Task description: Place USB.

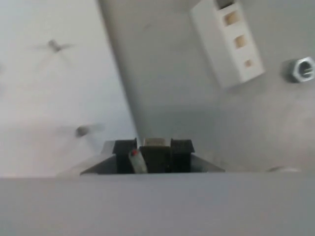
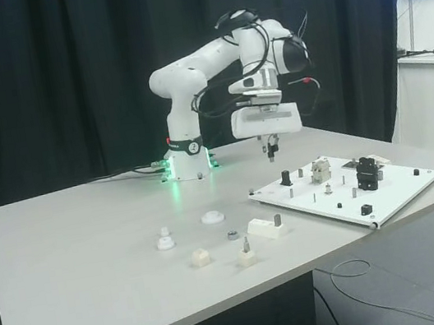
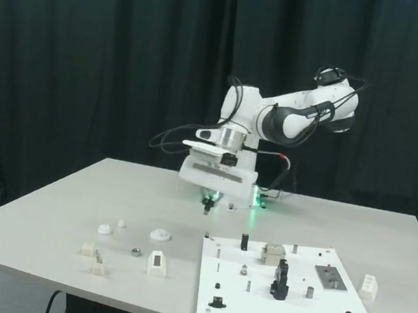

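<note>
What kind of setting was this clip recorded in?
Probably a robotics lab or test cell: a white arm bolted on a grey table, black curtains behind it, and a white assembly board with small fixtures.

My arm (image 3: 290,121) was white, the table (image 2: 74,253) grey, the board (image 3: 289,308) white, the curtain (image 3: 92,50) black, and my base (image 2: 170,169) glowed green.

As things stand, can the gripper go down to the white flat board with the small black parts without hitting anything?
Probably yes: the gripper hangs in free air above the grey table near the white flat board, with nothing seen between them.
</note>
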